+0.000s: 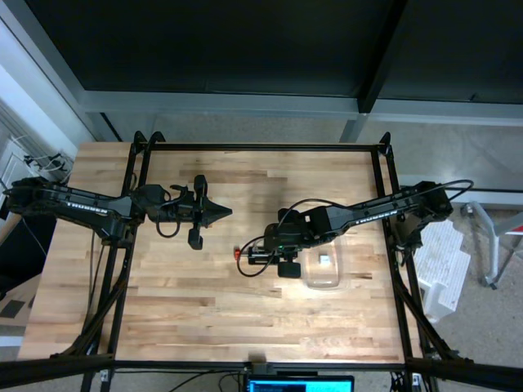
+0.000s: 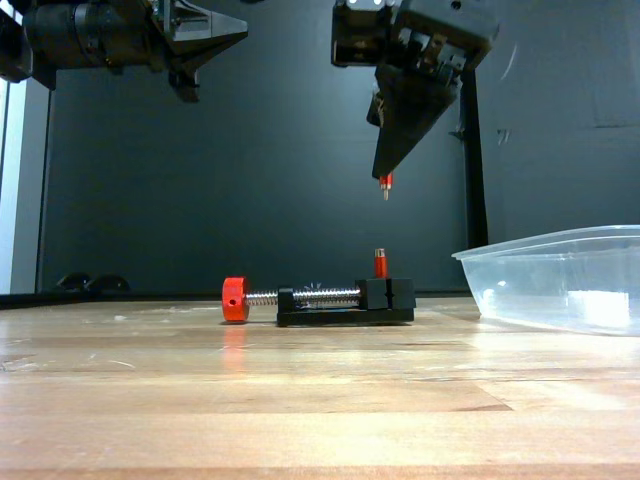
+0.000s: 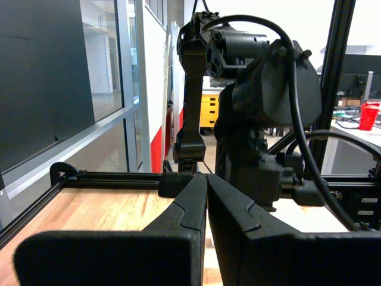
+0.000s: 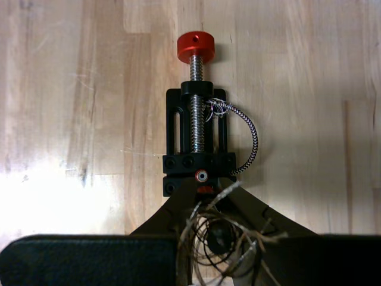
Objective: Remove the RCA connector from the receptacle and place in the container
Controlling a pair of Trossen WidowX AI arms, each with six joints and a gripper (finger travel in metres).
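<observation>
While the left gripper is hanging closed at the table's left, the right gripper is pinching the RCA connector, likely light, stiff and slippery, by its body, clear above the receptacle, near the container.

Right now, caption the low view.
Right tool holds the RCA connector above the receptacle; left tool hangs high at left.
</observation>
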